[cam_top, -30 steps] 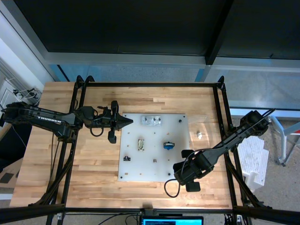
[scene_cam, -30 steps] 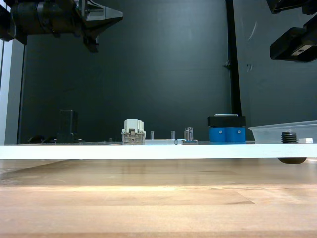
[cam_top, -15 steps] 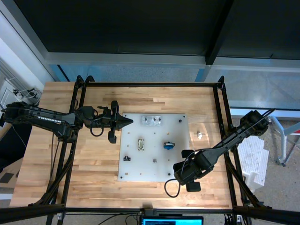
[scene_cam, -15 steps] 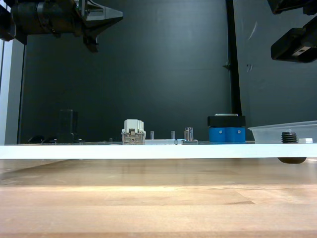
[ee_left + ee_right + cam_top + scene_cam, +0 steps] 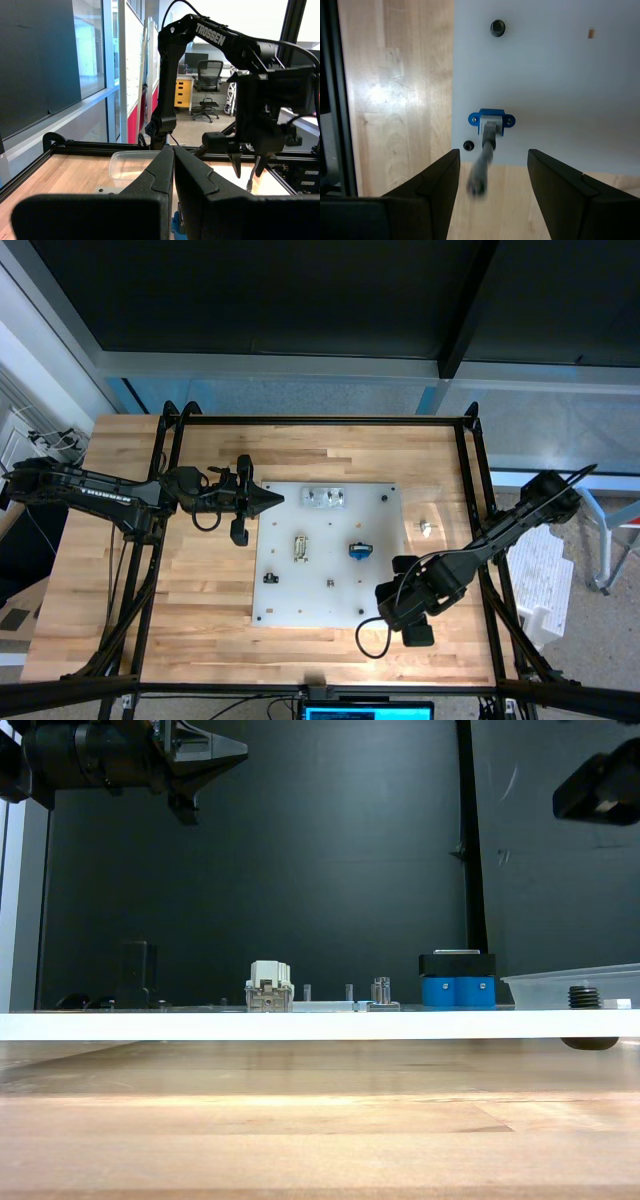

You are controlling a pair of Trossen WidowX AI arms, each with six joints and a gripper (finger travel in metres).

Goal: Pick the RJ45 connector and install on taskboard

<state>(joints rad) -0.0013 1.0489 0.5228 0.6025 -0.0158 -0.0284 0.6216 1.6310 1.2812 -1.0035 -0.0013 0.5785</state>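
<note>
My right hand hangs spread wide above a corner of the taskboard. Only its wrist view shows the RJ45 connector directly below it, sitting in a blue mount just beside the board's edge. Across the board, the left hand has its fingers pressed together and hovers high over the wooden desk.

I count two grippers: the left gripper, fingers pressed together, is above the far left edge of the one white taskboard. The right gripper, fingers apart, is above its near right corner. The board carries one silvery block, one beige connector block and two blue mounts, the middle blue mount and the corner blue mount. This last one holds the one grey RJ45 connector, and one clear plastic tray stands beside the board.
</note>
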